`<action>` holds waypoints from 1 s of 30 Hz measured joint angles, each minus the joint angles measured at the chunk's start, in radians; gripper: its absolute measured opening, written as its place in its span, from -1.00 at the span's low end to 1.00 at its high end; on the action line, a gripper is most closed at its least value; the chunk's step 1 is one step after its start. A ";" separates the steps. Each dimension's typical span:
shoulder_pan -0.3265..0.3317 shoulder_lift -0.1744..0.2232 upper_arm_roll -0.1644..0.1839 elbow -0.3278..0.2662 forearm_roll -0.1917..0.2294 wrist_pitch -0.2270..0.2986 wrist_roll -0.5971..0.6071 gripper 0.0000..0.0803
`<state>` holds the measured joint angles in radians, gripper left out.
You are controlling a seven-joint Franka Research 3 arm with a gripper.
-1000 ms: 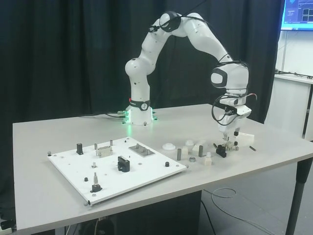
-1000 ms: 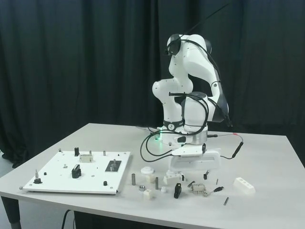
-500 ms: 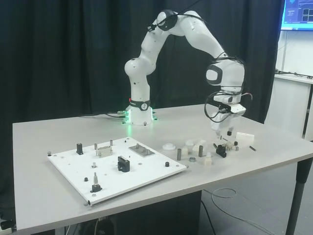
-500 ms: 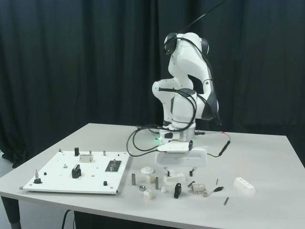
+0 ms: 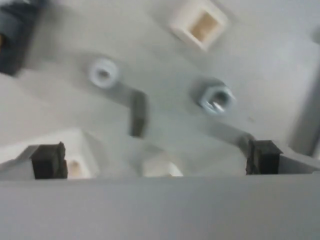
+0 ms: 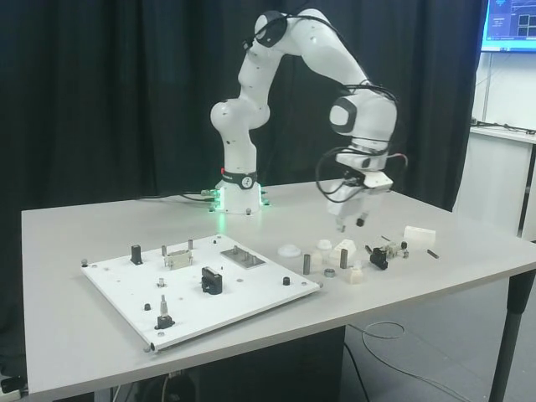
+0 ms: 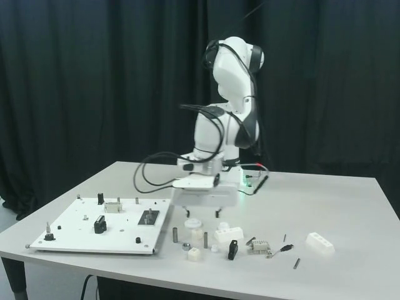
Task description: Remove square peg 3.
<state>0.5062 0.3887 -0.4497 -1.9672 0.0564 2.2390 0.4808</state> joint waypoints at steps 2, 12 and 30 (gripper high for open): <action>-0.025 -0.012 0.000 -0.006 -0.013 -0.013 -0.018 0.99; -0.147 -0.068 0.001 -0.067 -0.056 -0.028 -0.132 0.99; -0.355 -0.137 -0.014 -0.171 -0.109 0.016 -0.318 0.99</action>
